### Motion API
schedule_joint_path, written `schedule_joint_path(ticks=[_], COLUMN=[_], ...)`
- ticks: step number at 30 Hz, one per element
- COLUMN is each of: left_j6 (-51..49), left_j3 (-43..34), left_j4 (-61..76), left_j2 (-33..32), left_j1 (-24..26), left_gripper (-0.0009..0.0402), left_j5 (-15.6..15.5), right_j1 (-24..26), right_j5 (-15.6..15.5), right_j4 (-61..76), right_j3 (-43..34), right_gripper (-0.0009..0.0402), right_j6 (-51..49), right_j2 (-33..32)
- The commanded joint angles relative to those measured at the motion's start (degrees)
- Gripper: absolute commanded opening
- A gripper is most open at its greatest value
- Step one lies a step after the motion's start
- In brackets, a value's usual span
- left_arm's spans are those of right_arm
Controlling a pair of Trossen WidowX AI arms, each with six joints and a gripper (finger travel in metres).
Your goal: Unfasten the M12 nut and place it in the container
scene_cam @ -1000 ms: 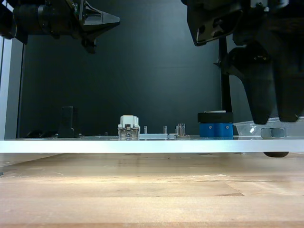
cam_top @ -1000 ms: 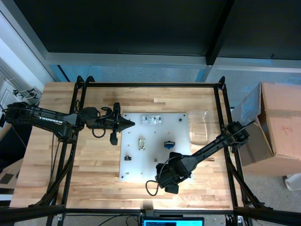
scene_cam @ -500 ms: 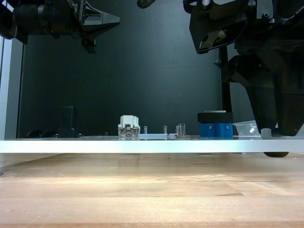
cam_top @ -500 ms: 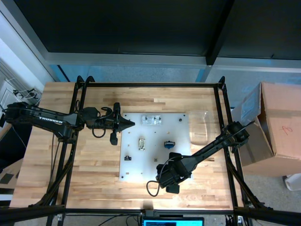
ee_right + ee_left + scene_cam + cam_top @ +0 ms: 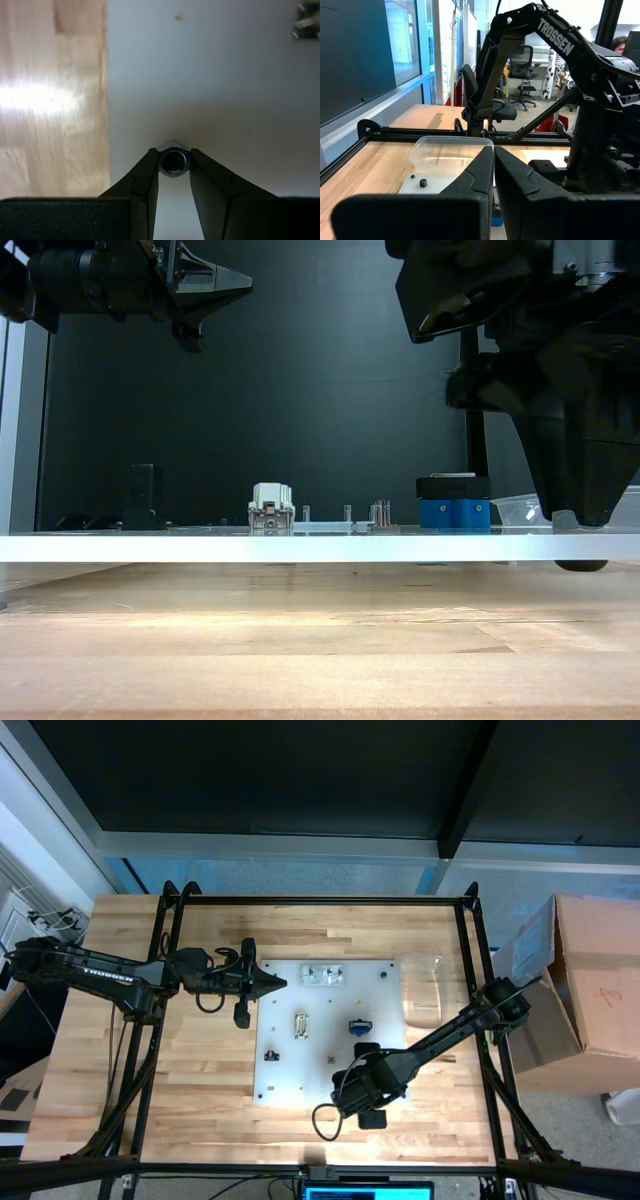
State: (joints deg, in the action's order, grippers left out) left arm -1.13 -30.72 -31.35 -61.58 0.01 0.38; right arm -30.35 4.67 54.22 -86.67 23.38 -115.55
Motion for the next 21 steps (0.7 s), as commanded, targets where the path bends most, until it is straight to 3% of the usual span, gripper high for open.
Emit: schedule_joint_path(ticks=[1,14,21], left_j6=[0.0,0.0,0.0], left_j3=[0.0,0.0,0.0], left_j4=[0.0,0.0,0.0], left_j2=[0.0,0.0,0.0], left_j1=[0.0,0.0,0.0], left_gripper=[0.0000,0.0000,0.0000], left_j5=[0.0,0.0,0.0], right_j1=[-0.1,-0.2,-0.2], right_j5=[-0.2,-0.4,-2.0], right_j4=[-0.2,-0.1,-0.1], right_j3=[0.0,0.0,0.0], right_gripper=[0.0021,0.0036,0.0037], right_j6=[-11.7,-63.7,-68.8], right_j2=[-0.1,-0.1,-0.1])
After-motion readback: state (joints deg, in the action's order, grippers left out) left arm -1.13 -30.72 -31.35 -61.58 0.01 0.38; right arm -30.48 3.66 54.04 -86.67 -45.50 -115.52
